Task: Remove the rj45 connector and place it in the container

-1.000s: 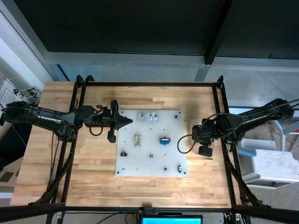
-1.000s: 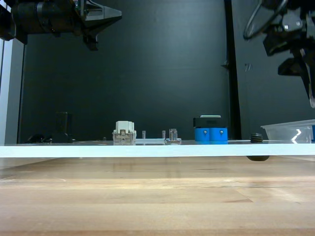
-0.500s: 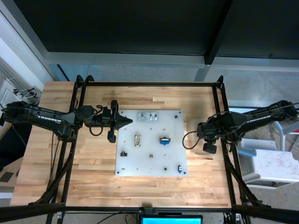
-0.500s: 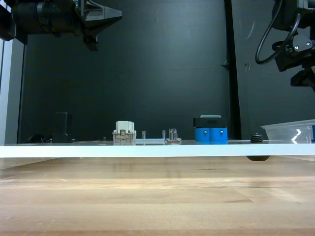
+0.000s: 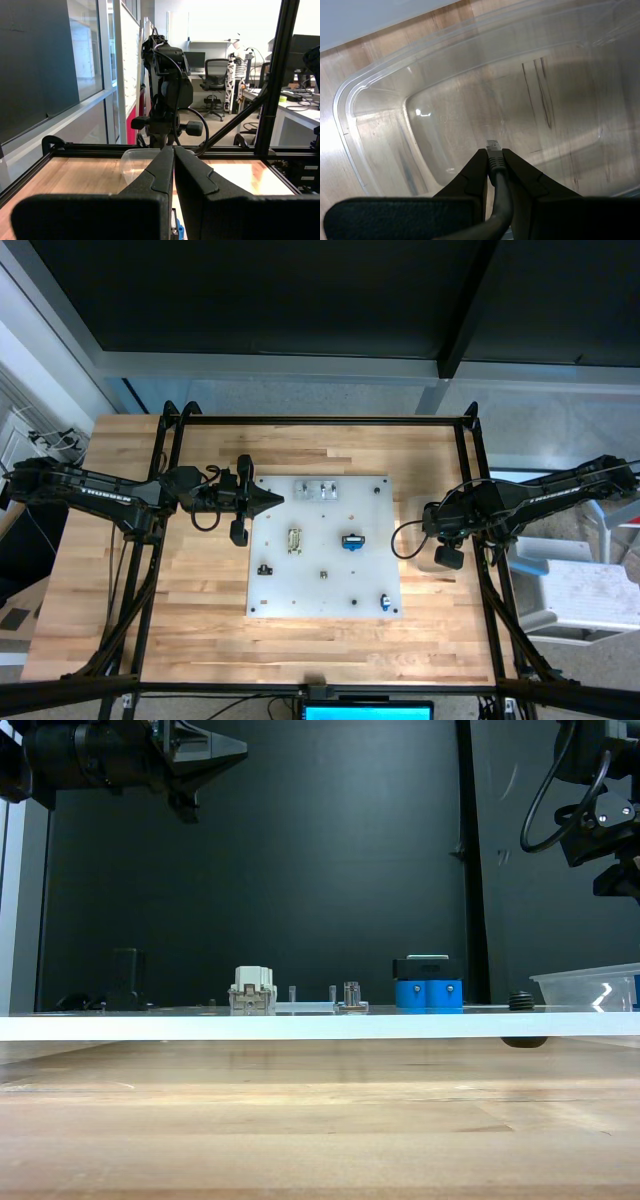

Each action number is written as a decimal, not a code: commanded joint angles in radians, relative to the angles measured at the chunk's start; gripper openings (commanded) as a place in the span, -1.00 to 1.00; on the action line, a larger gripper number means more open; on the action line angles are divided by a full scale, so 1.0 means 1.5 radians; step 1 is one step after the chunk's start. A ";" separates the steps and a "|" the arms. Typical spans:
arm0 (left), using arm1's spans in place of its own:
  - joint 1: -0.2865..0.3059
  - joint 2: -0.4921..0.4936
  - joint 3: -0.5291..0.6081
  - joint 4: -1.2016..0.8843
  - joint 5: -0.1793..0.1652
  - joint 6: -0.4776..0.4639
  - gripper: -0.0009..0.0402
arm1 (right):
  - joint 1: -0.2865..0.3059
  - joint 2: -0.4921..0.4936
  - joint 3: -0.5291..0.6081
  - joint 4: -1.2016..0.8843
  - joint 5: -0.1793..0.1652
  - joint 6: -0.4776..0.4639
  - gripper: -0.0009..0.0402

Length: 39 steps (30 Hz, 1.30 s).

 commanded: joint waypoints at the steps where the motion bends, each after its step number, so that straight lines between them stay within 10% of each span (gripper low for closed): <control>1: 0.000 0.000 0.000 0.000 0.000 0.000 -0.95 | 0.000 0.001 0.001 0.000 0.001 0.006 -0.86; 21: 0.000 0.000 0.000 0.000 0.000 0.000 -0.95 | 0.001 0.001 0.001 -0.015 0.000 0.010 -0.29; 39: 0.000 0.000 0.000 0.000 0.000 0.000 -0.95 | 0.001 0.001 0.001 -0.009 0.000 0.010 -0.19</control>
